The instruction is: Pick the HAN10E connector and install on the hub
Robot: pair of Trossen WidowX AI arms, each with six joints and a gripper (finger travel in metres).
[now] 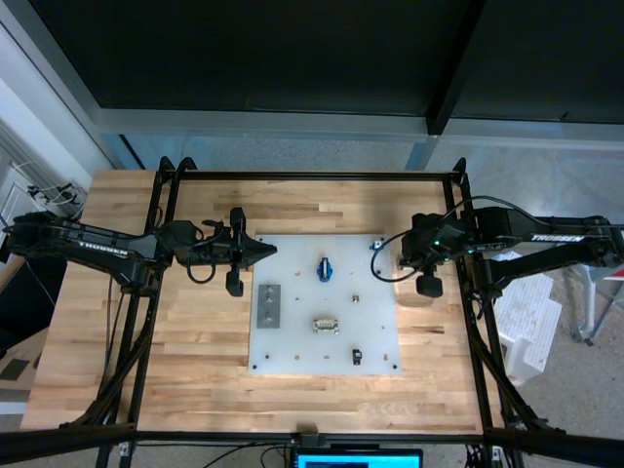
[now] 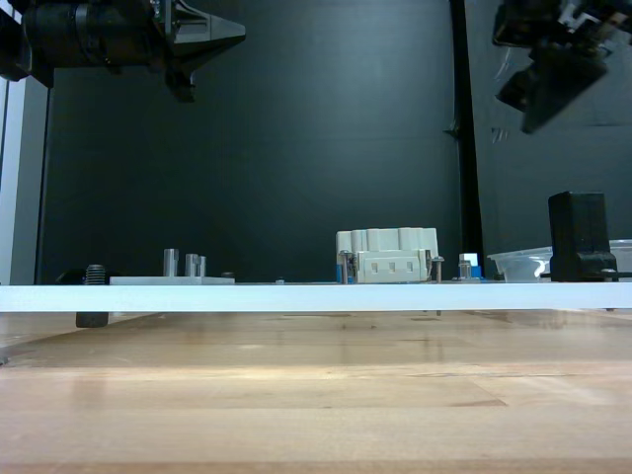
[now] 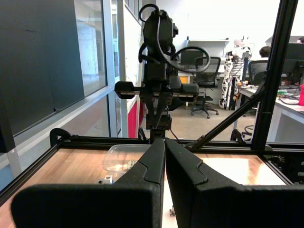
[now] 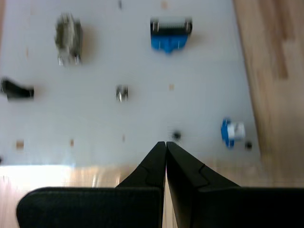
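Note:
A beige rectangular HAN10E block (image 1: 326, 326) (image 2: 387, 255) (image 4: 68, 38) stands on the white task board (image 1: 292, 361), with screws at its corners; it looks like the hub. I cannot make out a loose connector. A clear plastic tub (image 3: 124, 159) (image 2: 523, 262) sits at the board's right edge, its contents unclear. My left gripper (image 1: 273, 250) (image 2: 232, 32) (image 3: 165, 141) hovers shut and empty over the board's far left corner. My right gripper (image 1: 382, 265) (image 2: 531, 117) (image 4: 166, 143) hangs shut and empty high over the board's right edge, angled down.
Also on the board are a blue connector (image 1: 325, 268) (image 4: 170, 34), a grey metal plate with posts (image 1: 268, 304) (image 2: 173, 279), a small black part (image 1: 357, 356) (image 2: 581, 237) and a small blue-and-white part (image 1: 374, 246) (image 4: 232, 131). A black frame (image 1: 312, 176) surrounds the table.

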